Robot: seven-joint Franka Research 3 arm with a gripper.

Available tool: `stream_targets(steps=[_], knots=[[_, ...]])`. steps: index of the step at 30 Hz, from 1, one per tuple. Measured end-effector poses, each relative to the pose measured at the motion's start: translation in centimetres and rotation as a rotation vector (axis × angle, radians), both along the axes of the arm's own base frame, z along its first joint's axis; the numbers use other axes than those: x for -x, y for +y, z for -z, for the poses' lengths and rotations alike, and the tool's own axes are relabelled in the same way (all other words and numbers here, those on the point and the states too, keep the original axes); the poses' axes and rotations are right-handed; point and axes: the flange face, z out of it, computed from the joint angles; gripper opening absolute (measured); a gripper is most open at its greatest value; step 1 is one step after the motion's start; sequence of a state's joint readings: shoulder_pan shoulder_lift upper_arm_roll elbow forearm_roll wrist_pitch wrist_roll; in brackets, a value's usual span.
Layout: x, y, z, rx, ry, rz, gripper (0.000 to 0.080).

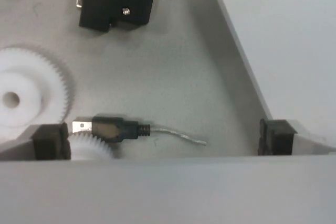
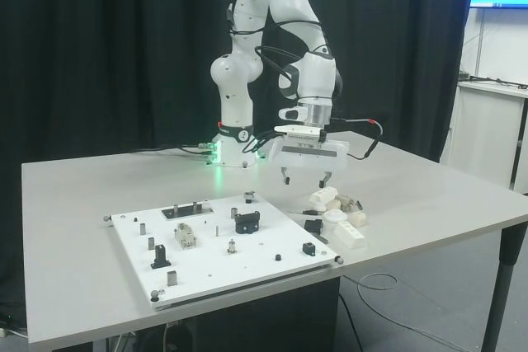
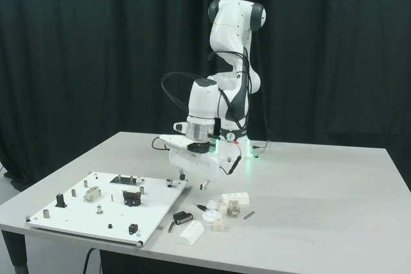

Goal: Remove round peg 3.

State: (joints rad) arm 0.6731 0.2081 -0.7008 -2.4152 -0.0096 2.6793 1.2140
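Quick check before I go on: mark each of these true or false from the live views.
1. The gripper is open and holds nothing. True.
2. The gripper hangs above the middle of the white board. False: it hangs past the board's edge, near the loose parts.
3. A white gear lies on the grey table under the wrist. True.
4. A black cable plug lies on the table. True.
5. The plug is pinched between the fingers. False: it lies free on the table.

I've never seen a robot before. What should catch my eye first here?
The tall white robot arm stands at the back of the grey table, its open gripper hanging above a heap of small white and black parts. Beside the heap lies a flat white board studded with small pegs and fixtures.
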Motion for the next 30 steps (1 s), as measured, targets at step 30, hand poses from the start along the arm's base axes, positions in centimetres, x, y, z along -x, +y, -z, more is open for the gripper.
stream_targets(steps=[30], knots=[[-1.0, -1.7, -1.1, 0.042, -0.006, -0.120, 0.0800]])
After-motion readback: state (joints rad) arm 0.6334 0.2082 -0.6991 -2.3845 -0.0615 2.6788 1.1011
